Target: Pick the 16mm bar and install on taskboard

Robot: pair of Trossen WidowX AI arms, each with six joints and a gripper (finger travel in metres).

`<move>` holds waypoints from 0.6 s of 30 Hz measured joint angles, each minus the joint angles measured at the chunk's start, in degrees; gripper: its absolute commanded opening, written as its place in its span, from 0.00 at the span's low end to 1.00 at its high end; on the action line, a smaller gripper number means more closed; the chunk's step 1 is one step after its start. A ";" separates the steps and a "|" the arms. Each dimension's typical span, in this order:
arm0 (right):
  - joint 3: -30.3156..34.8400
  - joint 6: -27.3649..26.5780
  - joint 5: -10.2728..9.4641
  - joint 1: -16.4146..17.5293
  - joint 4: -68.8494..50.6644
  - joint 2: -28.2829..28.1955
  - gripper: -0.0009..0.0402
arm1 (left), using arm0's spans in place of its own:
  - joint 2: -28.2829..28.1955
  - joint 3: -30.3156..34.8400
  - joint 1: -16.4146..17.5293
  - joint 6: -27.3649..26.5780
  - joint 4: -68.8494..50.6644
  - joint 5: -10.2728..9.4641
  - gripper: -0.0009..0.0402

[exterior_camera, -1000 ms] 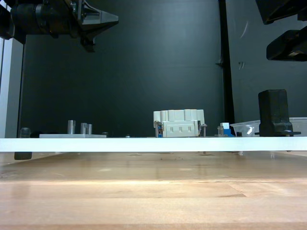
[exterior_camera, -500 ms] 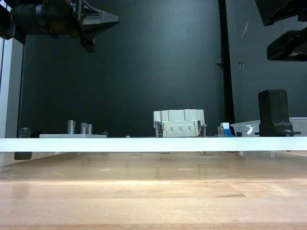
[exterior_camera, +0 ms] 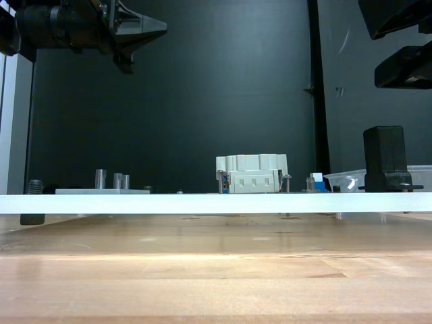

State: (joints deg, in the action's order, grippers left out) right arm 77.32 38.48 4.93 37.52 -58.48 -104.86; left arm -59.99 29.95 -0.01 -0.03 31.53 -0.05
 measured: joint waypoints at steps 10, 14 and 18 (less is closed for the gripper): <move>-2.27 -0.04 0.02 0.00 2.60 0.11 0.03 | 0.00 0.00 0.00 0.02 0.00 0.00 0.02; -3.65 0.00 0.00 0.00 4.35 0.11 0.03 | 0.00 -0.02 0.00 0.02 0.00 0.00 0.02; -3.80 0.00 -0.02 0.00 4.50 0.11 0.03 | 0.00 0.00 0.00 0.02 0.00 0.00 0.02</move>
